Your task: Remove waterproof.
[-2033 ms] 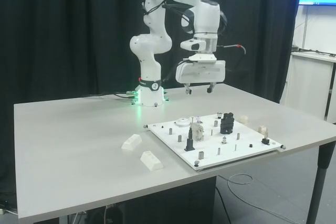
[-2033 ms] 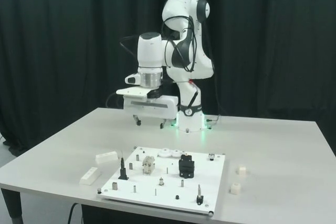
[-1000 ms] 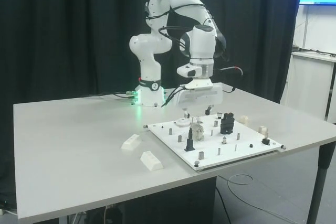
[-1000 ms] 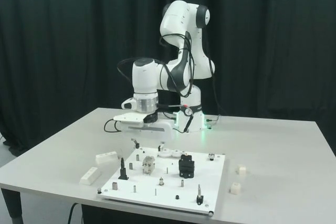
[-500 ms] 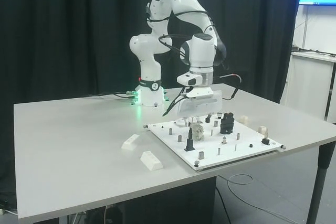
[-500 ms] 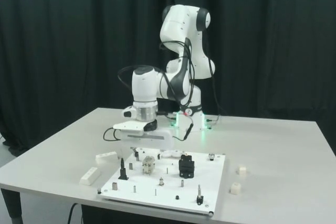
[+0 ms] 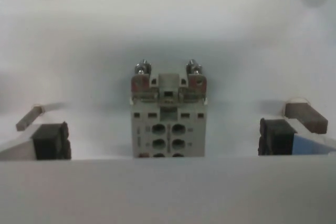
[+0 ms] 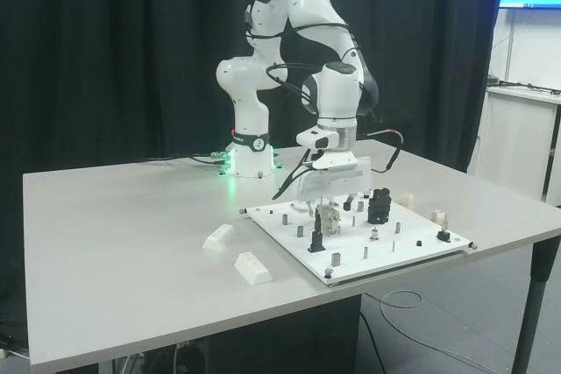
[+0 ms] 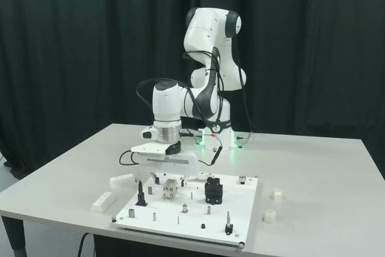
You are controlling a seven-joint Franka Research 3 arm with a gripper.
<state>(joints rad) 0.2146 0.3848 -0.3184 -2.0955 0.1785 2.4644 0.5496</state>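
Since two seconds ago the arm has swung forward from above the far table edge and come down over the white board (image 8: pixel 399 250), and in the last half second it has sunk lower.

Progress: the waterproof connector (image 7: pixel 168 116) is still seated on the board, untouched; approach and alignment look nearly done, while closing, gripping and lifting free remain. The connector stands upright in the left-centre of the board, and the gripper (image 7: pixel 164 140) is centred directly above it. The gripper is spread wide and holds nothing; one black fingertip (image 7: pixel 51 141) stands on each side of the connector, well clear of it.

Orientation: the connector's long axis appears to be vertical, rising from the board toward the gripper. Its top carries two metal screws (image 7: pixel 142 68) side by side and rows of round openings, facing upward. The line joining the two screws runs parallel to the line between the fingertips.

Surroundings: a black block (image 9: pixel 213 191) stands to the right of the connector in the second room view, a slim black post (image 9: pixel 140 195) to its left. Two white blocks (image 9: pixel 103 201) lie on the grey table (image 9: pixel 319 167) left of the board, two small white pieces (image 9: pixel 270 215) to its right.
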